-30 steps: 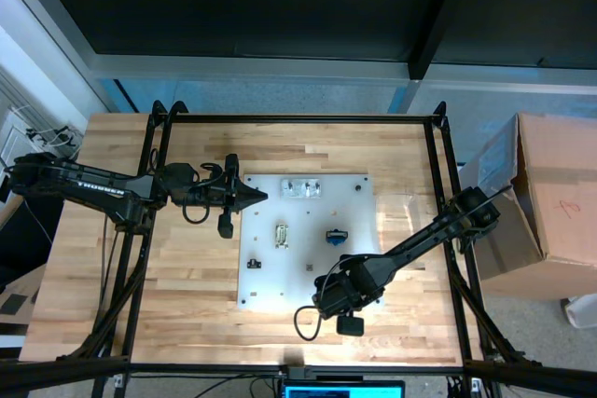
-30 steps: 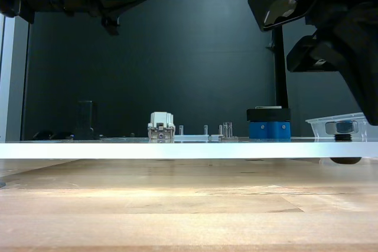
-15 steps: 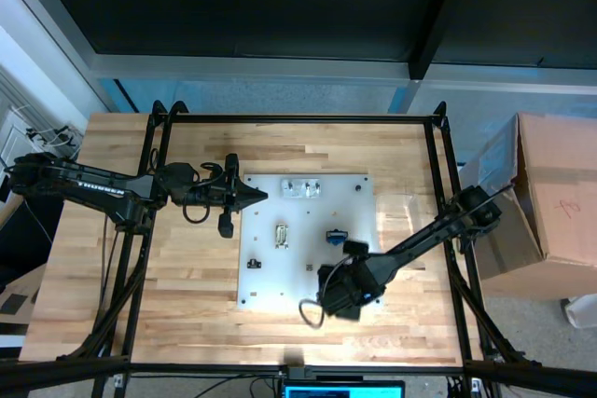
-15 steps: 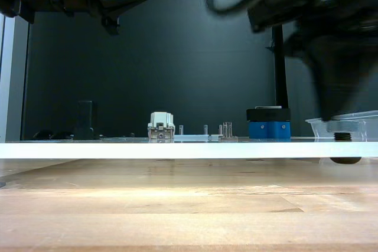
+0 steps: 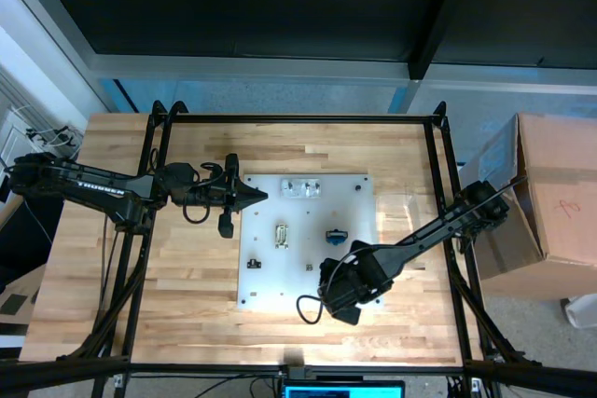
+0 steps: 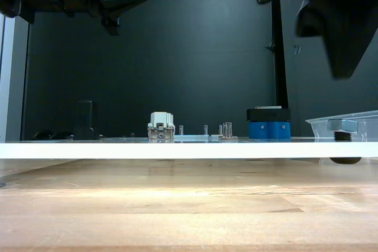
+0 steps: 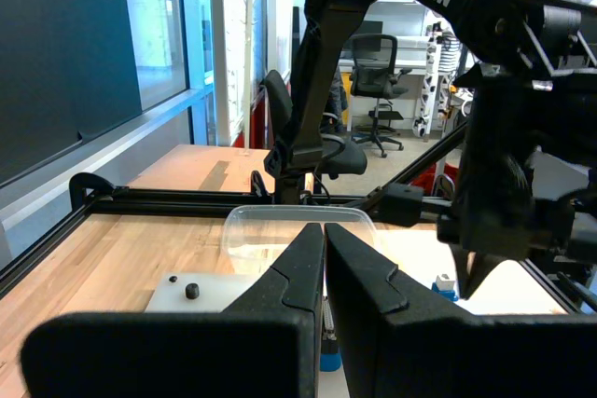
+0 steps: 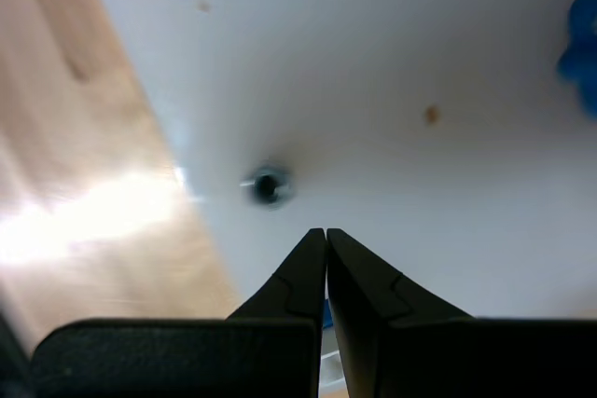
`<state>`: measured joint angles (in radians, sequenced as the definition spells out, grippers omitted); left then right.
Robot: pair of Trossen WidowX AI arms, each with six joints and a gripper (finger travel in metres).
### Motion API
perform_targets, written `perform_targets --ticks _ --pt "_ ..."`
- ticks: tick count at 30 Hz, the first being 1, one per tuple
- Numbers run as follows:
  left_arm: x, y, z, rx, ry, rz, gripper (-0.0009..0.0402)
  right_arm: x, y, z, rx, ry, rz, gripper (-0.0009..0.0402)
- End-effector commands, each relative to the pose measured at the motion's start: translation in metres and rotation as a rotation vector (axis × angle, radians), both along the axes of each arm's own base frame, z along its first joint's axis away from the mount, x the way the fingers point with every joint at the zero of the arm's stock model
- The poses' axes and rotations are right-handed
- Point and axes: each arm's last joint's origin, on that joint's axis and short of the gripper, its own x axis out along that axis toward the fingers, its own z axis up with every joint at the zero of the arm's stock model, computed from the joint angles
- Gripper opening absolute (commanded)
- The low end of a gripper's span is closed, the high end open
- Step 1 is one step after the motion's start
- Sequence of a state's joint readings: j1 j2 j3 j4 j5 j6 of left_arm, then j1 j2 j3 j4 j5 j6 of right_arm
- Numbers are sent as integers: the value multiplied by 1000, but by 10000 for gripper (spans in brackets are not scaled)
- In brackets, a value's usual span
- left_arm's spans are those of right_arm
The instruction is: Unfasten the M12 nut and place it in the container
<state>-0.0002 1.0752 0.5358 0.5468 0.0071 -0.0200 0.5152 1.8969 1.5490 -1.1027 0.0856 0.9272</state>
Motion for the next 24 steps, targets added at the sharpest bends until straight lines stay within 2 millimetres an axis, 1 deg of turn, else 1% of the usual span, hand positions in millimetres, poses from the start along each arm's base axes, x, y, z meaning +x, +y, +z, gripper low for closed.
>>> perform_targets --ticks 1,3,8,12,15,19,24 --pt "0 0 0 0 0 0 0 2 1 3 37 0 -171 24" --pt "0 0 0 0 0 0 0 3 2 3 52 -4 -270 46" --pt "0 0 0 0 -1 0 0 7 3 -3 102 1 -517 119" --pt "0 0 0 0 -2 0 0 9 5 -9 112 11 -588 174" --pt "0 0 0 0 -1 0 0 12 6 -14 109 17 -622 206" --pt "0 0 0 0 -1 0 0 17 7 -24 109 20 -648 229" --pt "0 0 0 0 -1 0 0 22 8 -36 97 36 -666 229"
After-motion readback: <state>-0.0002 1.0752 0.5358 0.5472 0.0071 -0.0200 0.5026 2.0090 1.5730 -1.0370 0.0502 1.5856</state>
